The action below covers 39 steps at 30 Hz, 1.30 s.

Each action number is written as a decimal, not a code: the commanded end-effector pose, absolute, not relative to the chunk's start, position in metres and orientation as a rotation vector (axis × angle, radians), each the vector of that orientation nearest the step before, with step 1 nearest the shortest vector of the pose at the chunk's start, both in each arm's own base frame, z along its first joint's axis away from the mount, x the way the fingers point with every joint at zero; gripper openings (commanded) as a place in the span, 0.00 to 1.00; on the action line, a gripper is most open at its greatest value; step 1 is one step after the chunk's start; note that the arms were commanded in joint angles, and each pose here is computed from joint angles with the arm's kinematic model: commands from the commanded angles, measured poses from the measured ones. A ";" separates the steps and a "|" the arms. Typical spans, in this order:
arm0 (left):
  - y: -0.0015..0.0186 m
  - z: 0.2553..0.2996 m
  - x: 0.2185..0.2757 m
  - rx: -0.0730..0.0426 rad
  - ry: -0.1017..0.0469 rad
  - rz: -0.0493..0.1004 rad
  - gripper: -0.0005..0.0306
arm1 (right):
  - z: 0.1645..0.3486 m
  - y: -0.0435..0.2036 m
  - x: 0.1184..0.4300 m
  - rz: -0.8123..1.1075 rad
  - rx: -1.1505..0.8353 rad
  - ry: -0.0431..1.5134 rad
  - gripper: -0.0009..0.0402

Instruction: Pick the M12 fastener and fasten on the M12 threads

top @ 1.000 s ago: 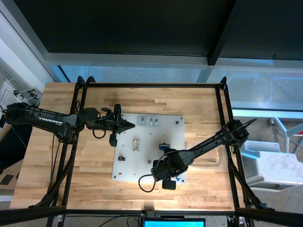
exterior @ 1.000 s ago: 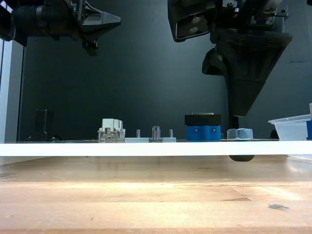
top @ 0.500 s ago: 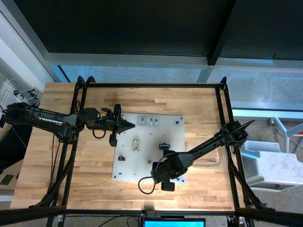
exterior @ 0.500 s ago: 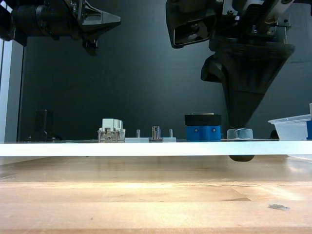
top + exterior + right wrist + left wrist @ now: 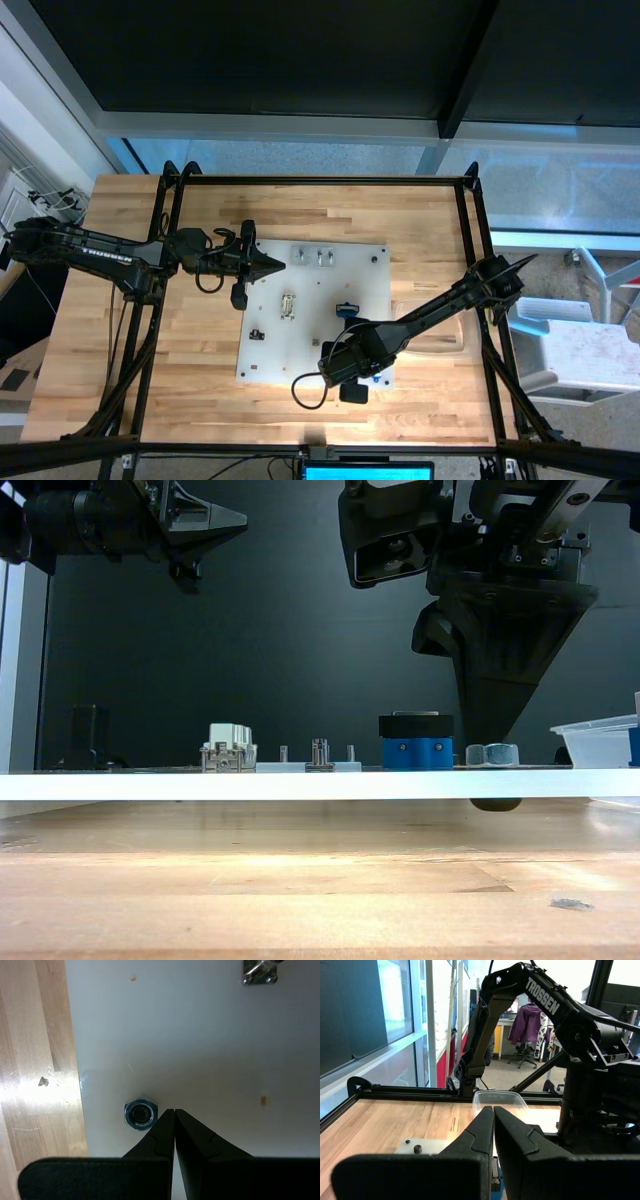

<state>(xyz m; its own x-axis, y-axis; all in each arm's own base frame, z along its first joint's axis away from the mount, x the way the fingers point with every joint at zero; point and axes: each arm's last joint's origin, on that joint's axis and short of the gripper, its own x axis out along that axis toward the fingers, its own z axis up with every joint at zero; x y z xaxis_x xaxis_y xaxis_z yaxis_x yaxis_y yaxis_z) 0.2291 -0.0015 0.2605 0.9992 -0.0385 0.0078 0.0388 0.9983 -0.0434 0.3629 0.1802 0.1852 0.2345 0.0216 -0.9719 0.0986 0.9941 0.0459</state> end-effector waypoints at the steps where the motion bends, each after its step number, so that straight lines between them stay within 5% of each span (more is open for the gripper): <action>1: -0.0015 0.2604 0.2292 -0.043 -0.007 -0.039 0.02 | 0.184 0.180 0.362 -0.052 0.109 1.339 0.02; 10: -0.0015 0.2604 0.2292 -0.043 -0.007 -0.039 0.02 | 0.185 0.187 0.357 0.205 0.238 1.480 0.02; 25: -0.0014 0.2604 0.2292 -0.044 -0.007 -0.039 0.02 | 0.198 0.184 0.354 0.189 0.232 1.449 0.02; 39: -0.0015 0.2604 0.2292 -0.043 -0.007 -0.039 0.02 | 0.194 0.178 0.361 -0.070 0.113 1.307 0.02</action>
<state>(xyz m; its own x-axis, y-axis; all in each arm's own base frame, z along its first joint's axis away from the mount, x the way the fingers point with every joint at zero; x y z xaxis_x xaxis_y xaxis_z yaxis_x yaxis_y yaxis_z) 0.2291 -0.0015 0.2604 0.9992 -0.0389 0.0071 0.0392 0.9983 -0.0434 0.3594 0.1762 0.1969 0.2587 0.0078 -0.9659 0.1145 0.9927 0.0387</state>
